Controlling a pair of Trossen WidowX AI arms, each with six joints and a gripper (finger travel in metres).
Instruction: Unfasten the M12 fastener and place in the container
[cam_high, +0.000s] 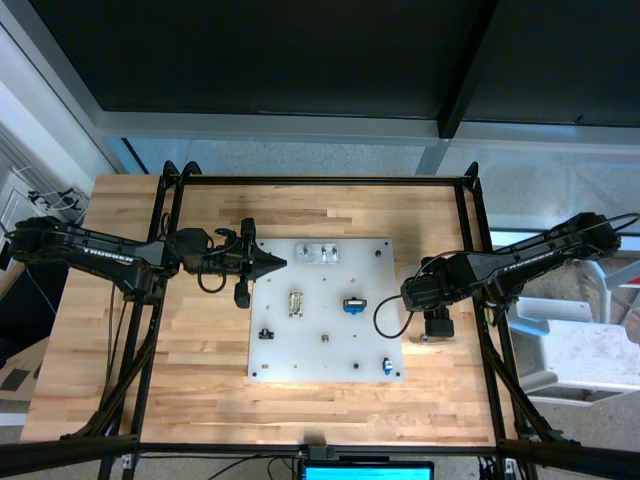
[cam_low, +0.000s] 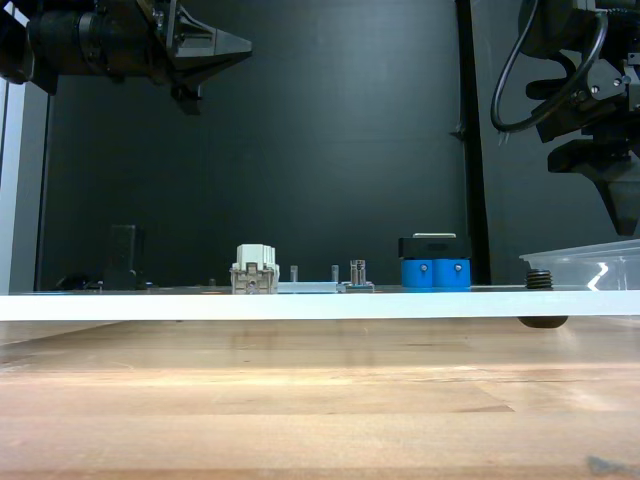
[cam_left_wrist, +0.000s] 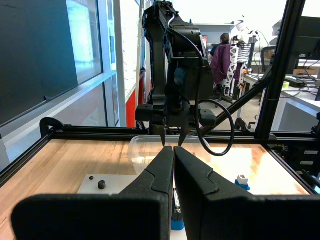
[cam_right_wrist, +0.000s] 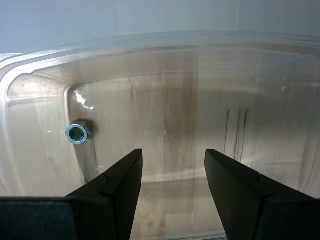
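M12 nut (cam_right_wrist: 78, 133) is seen lying on the floor of the clear container (cam_right_wrist: 165, 55), below the right gripper (cam_right_wrist: 173, 153), whose jaws are spread wide and empty, while the left gripper (cam_high: 281, 262) is held shut on nothing above the white board's (cam_high: 300, 352) left edge.

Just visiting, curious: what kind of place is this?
Probably a robotics lab: white task board on a framed wooden bench, office desks beyond. Left gripper hangs shut at the board's left edge; right gripper open over the clear tray.
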